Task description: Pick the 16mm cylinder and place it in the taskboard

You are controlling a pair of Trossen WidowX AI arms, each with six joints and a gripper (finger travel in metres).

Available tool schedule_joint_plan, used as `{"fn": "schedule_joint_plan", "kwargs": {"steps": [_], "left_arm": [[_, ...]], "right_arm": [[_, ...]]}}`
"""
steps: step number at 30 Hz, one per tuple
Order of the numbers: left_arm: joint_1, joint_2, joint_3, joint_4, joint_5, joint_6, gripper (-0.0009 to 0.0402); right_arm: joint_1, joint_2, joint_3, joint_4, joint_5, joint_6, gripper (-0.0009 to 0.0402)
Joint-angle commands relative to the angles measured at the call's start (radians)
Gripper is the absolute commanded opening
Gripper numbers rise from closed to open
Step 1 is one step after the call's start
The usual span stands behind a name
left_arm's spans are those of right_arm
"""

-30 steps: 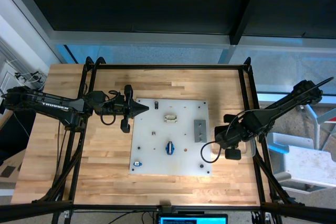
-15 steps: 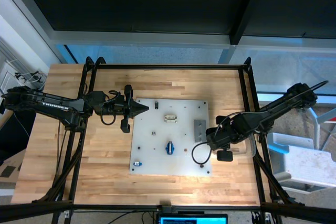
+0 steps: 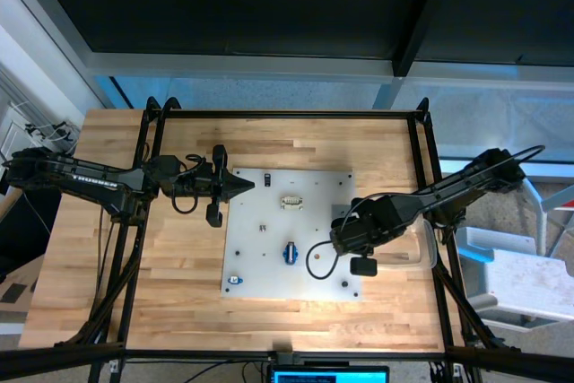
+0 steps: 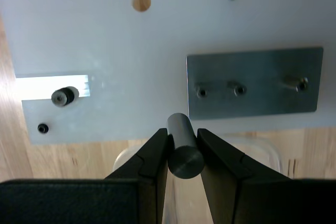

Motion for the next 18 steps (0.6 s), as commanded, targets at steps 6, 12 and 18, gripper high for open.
{"fn": "schedule_joint_plan", "kwargs": {"steps": [6, 12, 18], "left_arm": [[0.000, 0.000, 0.000, 0.000, 0.000, 0.000, 0.0000], [0.000, 0.000, 0.000, 0.000, 0.000, 0.000, 0.0000], [0.000, 0.000, 0.000, 0.000, 0.000, 0.000, 0.0000]], "right_arm": [[-0.027, 0.077, 0.063, 0.025, -0.003, -0.040, 0.0032], [-0.045, 0.132, 0.114, 0.039, -0.002, -0.069, 0.0032], [-0.050, 0.168, 0.127, 0.079, -0.011, -0.072, 0.0032]]}}
